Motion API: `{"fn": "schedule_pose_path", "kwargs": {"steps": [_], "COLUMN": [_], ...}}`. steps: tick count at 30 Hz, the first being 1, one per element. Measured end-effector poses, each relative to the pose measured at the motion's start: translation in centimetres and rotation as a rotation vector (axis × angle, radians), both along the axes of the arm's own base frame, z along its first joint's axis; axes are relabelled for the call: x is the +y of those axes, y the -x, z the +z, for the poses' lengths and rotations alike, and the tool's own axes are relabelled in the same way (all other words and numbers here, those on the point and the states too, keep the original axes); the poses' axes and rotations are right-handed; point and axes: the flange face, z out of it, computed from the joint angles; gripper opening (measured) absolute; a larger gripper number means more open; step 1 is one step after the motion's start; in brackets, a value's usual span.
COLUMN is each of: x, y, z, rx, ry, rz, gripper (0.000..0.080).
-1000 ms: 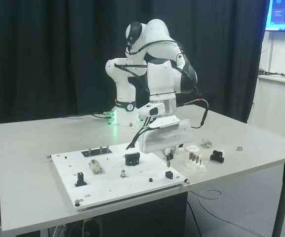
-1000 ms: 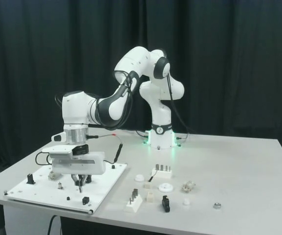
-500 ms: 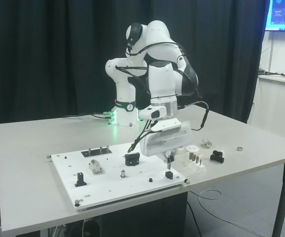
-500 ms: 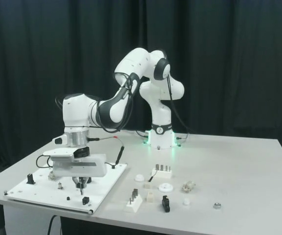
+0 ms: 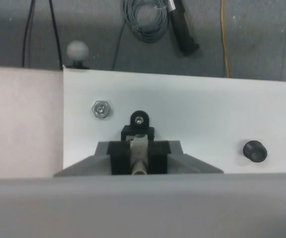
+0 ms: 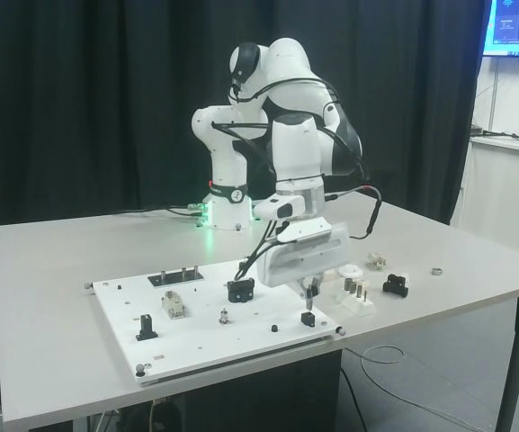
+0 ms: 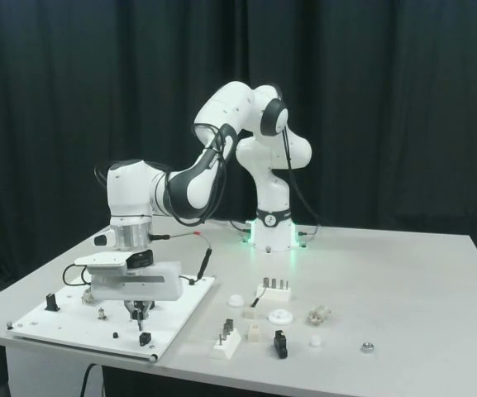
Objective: Insert Ethernet.
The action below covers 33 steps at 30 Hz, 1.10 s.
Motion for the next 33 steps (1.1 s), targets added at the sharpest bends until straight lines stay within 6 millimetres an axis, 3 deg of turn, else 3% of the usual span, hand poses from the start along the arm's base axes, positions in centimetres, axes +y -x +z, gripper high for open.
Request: {"fn": "schedule_pose_path", "kwargs": {"steps": [33], "x": [0.4], "y": [0.2], "z": [-1.1], "rx": [0.029], "ry": [-0.008], "rz": [0.015], "gripper": [0.0070]}}
